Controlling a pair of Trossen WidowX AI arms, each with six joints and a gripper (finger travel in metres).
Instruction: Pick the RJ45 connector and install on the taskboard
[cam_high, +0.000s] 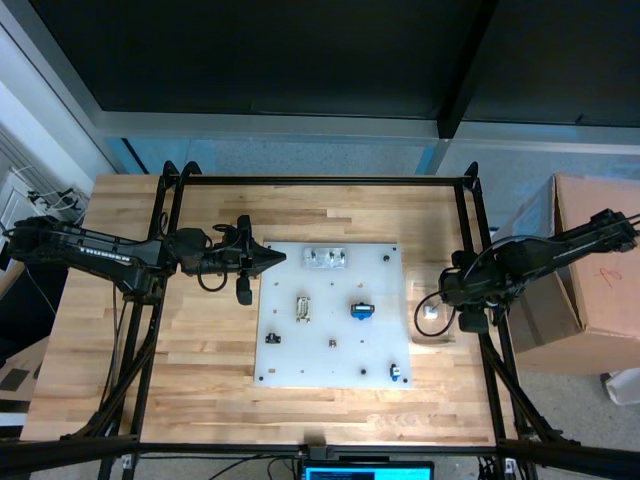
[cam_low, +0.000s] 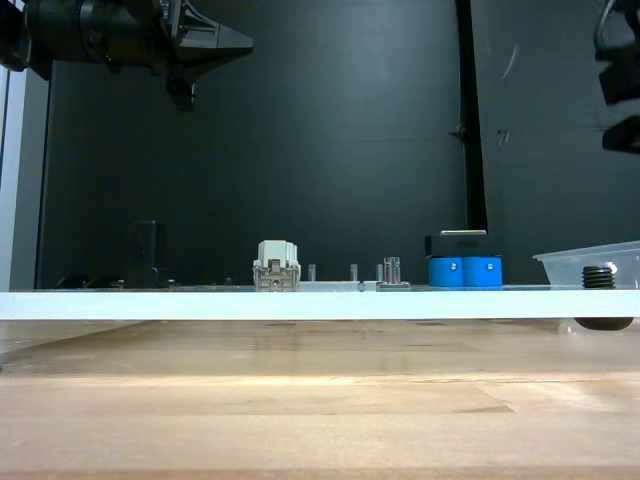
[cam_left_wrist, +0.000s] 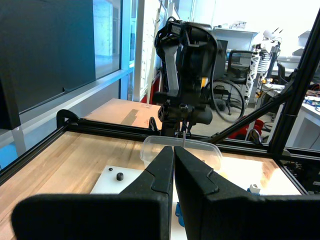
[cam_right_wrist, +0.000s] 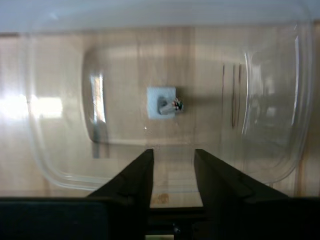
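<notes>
a wooden table (cam_high: 200, 380) is seen with the white taskboard (cam_high: 330, 345) laid flat on its middle. at the board's near right corner a small blue part (cam_high: 397, 373) is mounted. farther in, a pale connector block (cam_high: 302, 308) and a blue fitting (cam_high: 361, 310) are seated side by side, apart from each other.

just beside the board's right edge a clear plastic tray (cam_high: 444, 331) is placed on the table. the rj45 connector (cam_right_wrist: 162, 103) is found lying free on the tray's floor, clear of the board and touched by neither gripper. the right gripper (cam_right_wrist: 173, 152) is held above the tray, pointed down at it, with its fingers parted by a moderate gap and nothing between them; the connector is seen beyond the fingertips.

at the board's left edge, toward its far side, the left gripper (cam_high: 275, 258) is held well above the surface and pointed right, level with the table. its fingers (cam_left_wrist: 192, 170) are pressed together and nothing is gripped.

near the board's far edge a silver fixture (cam_high: 325, 259) is mounted.
</notes>
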